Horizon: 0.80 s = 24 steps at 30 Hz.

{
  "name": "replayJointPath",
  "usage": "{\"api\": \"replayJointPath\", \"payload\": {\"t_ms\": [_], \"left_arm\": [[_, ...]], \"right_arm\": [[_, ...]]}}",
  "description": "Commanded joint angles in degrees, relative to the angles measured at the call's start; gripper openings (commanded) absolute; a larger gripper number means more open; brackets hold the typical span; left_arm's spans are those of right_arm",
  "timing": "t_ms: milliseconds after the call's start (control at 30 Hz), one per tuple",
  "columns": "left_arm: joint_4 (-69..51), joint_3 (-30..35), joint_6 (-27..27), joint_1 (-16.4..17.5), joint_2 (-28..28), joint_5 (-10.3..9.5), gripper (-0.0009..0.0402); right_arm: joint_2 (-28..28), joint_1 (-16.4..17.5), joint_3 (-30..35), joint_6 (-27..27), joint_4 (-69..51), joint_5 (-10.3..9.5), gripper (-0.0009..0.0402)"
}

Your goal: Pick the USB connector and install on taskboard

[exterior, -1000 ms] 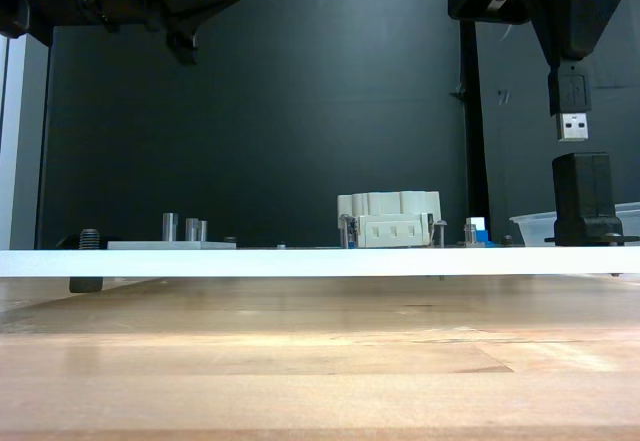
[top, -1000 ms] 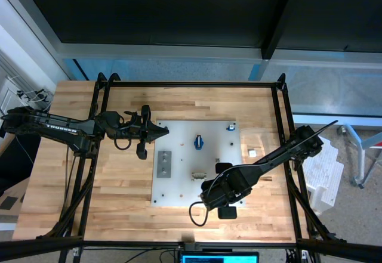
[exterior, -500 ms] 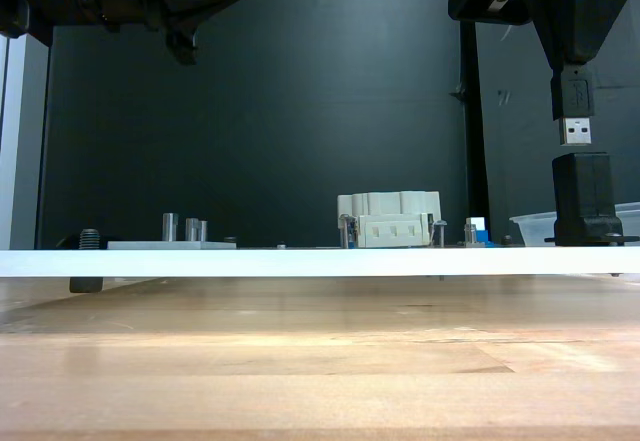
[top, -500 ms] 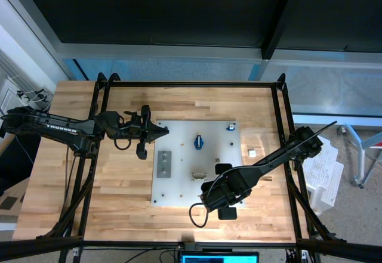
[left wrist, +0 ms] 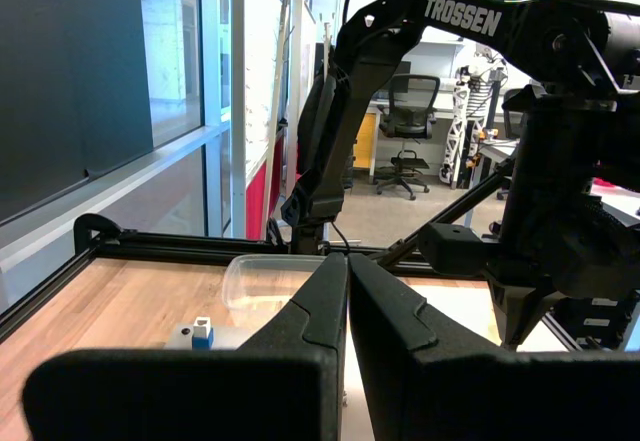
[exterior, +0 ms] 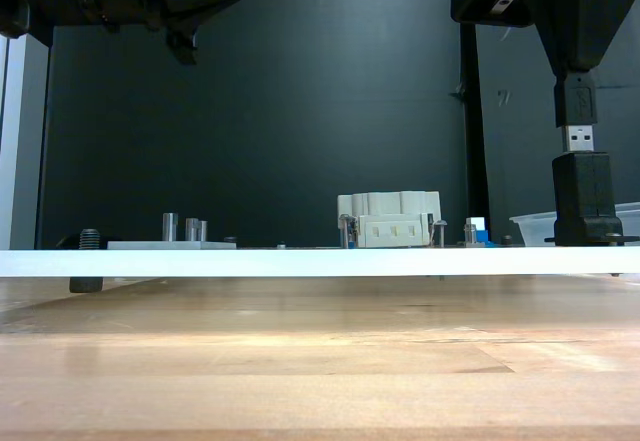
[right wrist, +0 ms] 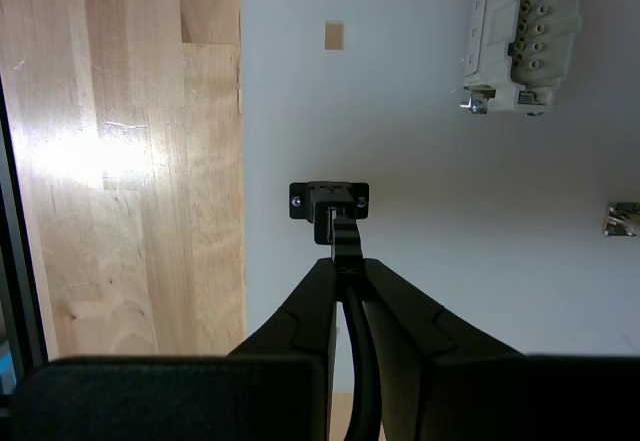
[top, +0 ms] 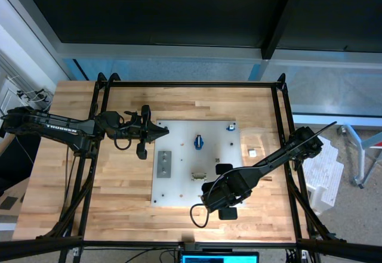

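- USB connector [exterior: 578, 113]: black shell, silver tip, pinched in black right gripper [right wrist: 345, 266]
- socket [right wrist: 329, 201] right under it: black
- taskboard [right wrist: 450, 221]: white
- worktop [right wrist: 150, 161]: pale striped wood
- left gripper [top: 165, 132]: black, at taskboard's left edge

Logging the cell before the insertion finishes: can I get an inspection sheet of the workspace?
Surface: wooden table, with the taskboard lying flat on it.
Job's things: USB connector held upright, its metal tip right at the top of the black socket; seated or not, cannot tell.
Clutter: clear tray beside the board, small white piece in it.
Grippers: right gripper shut on the USB connector above the socket; left gripper shut, empty, raised by the board's far left corner.
Cables: black cable looping from the right gripper.
Surroundings: black frame around the table; office chairs beyond.
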Motion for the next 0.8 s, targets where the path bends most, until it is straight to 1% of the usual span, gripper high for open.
{"api": "replayJointPath", "payload": {"t_ms": [33, 800], "left_arm": [[0.0, 0.02, 0.0, 0.0, 0.0, 0.0, 0.0], [0.0, 0.02, 0.0, 0.0, 0.0, 0.0, 0.0]], "right_arm": [[-0.02, 0.04, 0.0, 0.22, 0.26, -0.13, 0.0], [-0.02, 0.15, -0.24, -0.79, 0.68, 0.28, 0.0]]}}
